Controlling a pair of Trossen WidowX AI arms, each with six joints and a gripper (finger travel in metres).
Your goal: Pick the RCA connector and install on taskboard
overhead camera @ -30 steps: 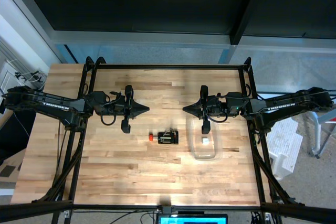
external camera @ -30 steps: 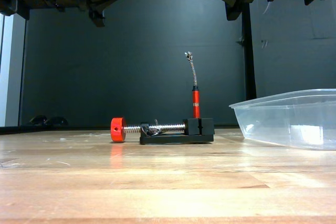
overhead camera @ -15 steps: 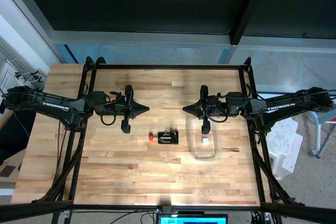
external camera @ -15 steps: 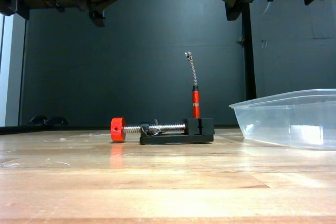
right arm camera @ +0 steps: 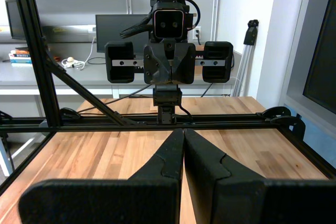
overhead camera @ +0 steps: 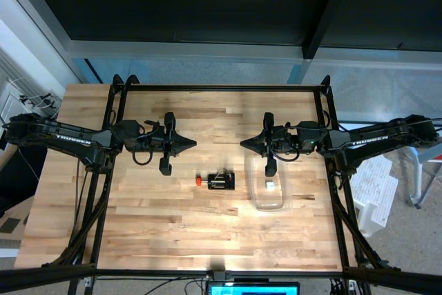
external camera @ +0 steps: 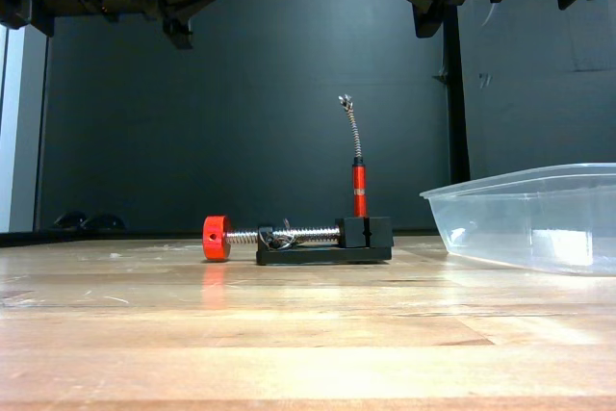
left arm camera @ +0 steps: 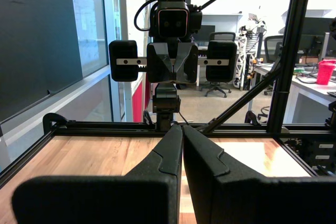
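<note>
Black taskboard [overhead camera: 222, 182]: left gripper [overhead camera: 195, 144], right gripper [overhead camera: 242, 144] high either side, jaws together; shut descent could knock apparent RCA connector [external camera: 358, 190].

Confirm your left gripper [overhead camera: 194, 144] and right gripper [overhead camera: 242, 144] are black; below them, the taskboard [overhead camera: 222, 182] is black, its knob [overhead camera: 198, 181] red.

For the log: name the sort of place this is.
Likely a robotics lab: framed wood table, monitor and office chairs beyond. Both shut, the left gripper and right gripper hang above the table.
</note>
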